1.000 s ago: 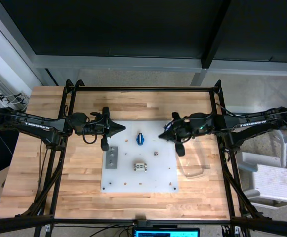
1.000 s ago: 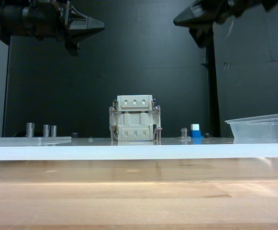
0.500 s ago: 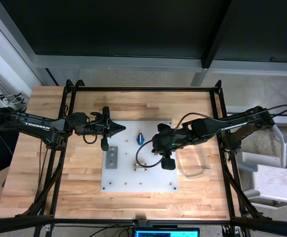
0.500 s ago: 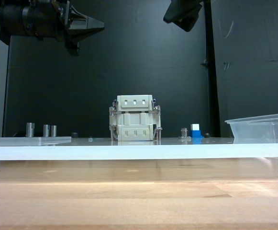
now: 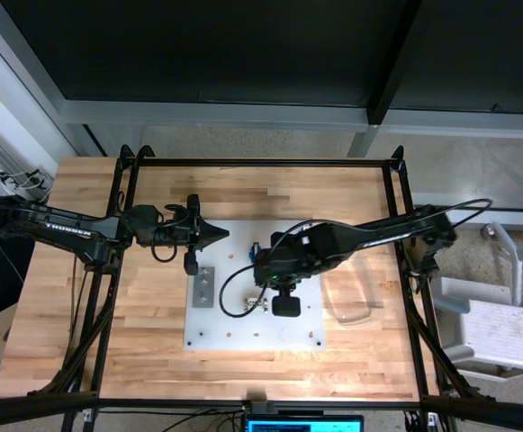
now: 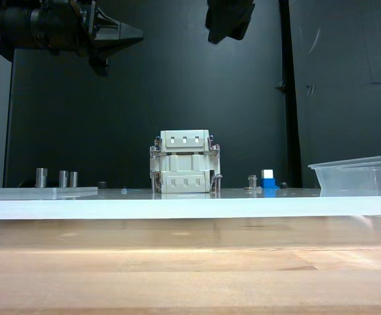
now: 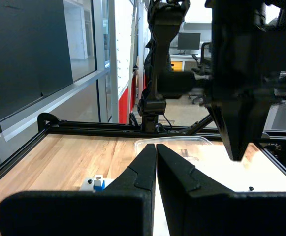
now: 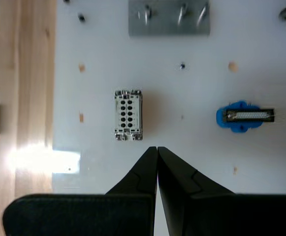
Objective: Remove the HAN10-E connector and place it in the container
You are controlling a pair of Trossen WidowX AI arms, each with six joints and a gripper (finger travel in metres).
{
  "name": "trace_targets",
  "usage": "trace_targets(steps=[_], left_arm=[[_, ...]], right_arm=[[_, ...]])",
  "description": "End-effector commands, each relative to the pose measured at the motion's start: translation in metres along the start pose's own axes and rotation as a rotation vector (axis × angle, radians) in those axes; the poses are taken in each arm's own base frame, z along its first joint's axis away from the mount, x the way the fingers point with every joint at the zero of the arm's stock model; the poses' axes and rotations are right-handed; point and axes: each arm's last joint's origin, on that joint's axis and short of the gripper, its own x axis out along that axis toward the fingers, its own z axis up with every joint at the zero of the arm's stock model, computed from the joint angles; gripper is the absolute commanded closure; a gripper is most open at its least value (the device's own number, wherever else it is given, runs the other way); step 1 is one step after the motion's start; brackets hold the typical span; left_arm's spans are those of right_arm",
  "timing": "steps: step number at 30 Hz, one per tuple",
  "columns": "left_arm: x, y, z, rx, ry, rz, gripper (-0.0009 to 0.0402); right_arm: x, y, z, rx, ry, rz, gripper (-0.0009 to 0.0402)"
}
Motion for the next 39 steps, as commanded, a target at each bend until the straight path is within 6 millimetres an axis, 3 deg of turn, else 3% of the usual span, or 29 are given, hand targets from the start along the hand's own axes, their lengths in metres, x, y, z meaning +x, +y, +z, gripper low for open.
trace_targets(steps=[1, 7, 11, 23, 27, 31, 39], left_arm=[[0.0, 0.0, 0.0, 0.0, 0.0, 0.0, 0.0393], [0.0, 0.0, 0.0, 0.0, 0.0, 0.0, 0.0393], [0.0, 0.0, 0.0, 0.0, -0.001, 0.0, 0.0393], [0.0, 0.0, 0.0, 0.0, 0.0, 0.0, 0.0393], [0.0, 0.0, 0.0, 0.0, 0.0, 0.0, 0.0393], [0.0, 0.0, 0.0, 0.0, 0.0, 0.0, 0.0393], [0.0, 0.0, 0.0, 0.0, 0.0, 0.0, 0.0393]], right_arm=[[0.009, 0.004, 0.008, -0.001, 0.063, -0.014, 0.0393], [0.027, 0.012, 0.021, -0.014, 0.119, -0.024, 0.0391], [0.04, 0.018, 0.027, -0.005, 0.13, -0.024, 0.0365], [0.077, 0.03, 0.027, -0.017, 0.181, -0.033, 0.0175], [0.088, 0.032, 0.027, -0.02, 0.192, -0.034, 0.0132], [0.093, 0.033, 0.026, -0.02, 0.184, -0.033, 0.0116], [0.117, 0.035, 0.024, -0.028, 0.219, -0.042, 0.0125]])
